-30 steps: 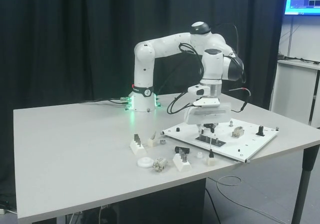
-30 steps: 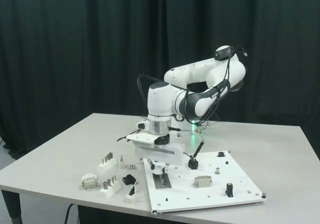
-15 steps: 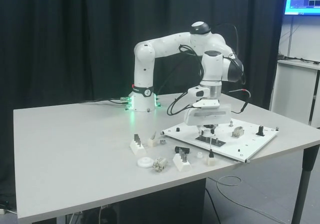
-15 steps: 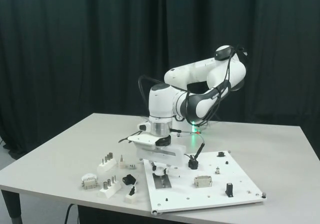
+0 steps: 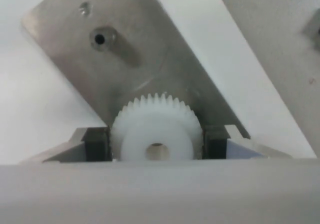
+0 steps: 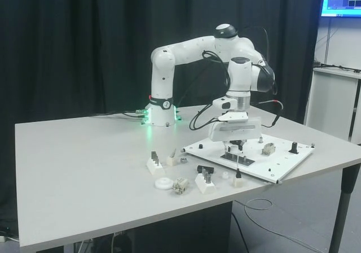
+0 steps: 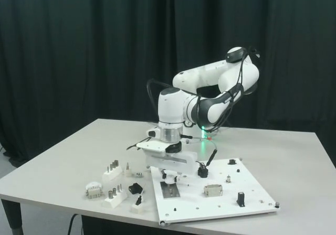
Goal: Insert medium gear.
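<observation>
The medium gear is white and toothed, with a round bore in its middle. My gripper is shut on it, one black pad on each side. Beneath it lies a grey metal plate with a small hole, set into the white board. From the room, the gripper hangs a little above the grey plate at the near part of the white board.
On the grey table beside the board lie a larger white gear, a metal connector and white holder blocks. Black parts and a connector stand on the board. Green light glows at the arm's base.
The gripper has risen slightly above the grey plate, still holding the gear. Nothing on the table has moved.
</observation>
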Robot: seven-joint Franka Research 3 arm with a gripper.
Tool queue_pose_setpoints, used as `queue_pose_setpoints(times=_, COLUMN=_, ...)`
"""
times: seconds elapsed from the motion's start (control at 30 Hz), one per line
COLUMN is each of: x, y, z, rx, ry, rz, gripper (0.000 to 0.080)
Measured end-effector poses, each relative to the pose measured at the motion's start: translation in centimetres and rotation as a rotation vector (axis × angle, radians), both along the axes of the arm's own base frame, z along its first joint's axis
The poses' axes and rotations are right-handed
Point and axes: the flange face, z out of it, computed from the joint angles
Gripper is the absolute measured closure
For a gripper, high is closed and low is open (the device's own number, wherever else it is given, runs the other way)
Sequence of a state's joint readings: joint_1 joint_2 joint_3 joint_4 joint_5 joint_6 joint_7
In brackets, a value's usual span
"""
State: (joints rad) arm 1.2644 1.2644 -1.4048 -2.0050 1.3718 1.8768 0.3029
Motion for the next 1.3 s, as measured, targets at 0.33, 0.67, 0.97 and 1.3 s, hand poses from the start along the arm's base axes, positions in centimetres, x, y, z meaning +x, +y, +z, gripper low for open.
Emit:
queue_pose_setpoints(times=0.33, x=-0.30, y=0.15, z=0.00, rx=-0.002, ry=-0.001, rz=0.000, gripper=0.0407)
queue_pose_setpoints(times=0.67, x=-0.28, y=0.03, z=-0.03, rx=-0.010, ry=-0.009, rz=-0.002, gripper=0.0407)
queue_pose_setpoints(times=0.97, x=-0.27, y=0.00, z=-0.04, rx=-0.011, ry=-0.012, rz=-0.002, gripper=0.0407)
queue_pose_setpoints(times=1.3, x=-0.21, y=-0.02, z=-0.05, rx=-0.015, ry=-0.018, rz=-0.003, gripper=0.0407)
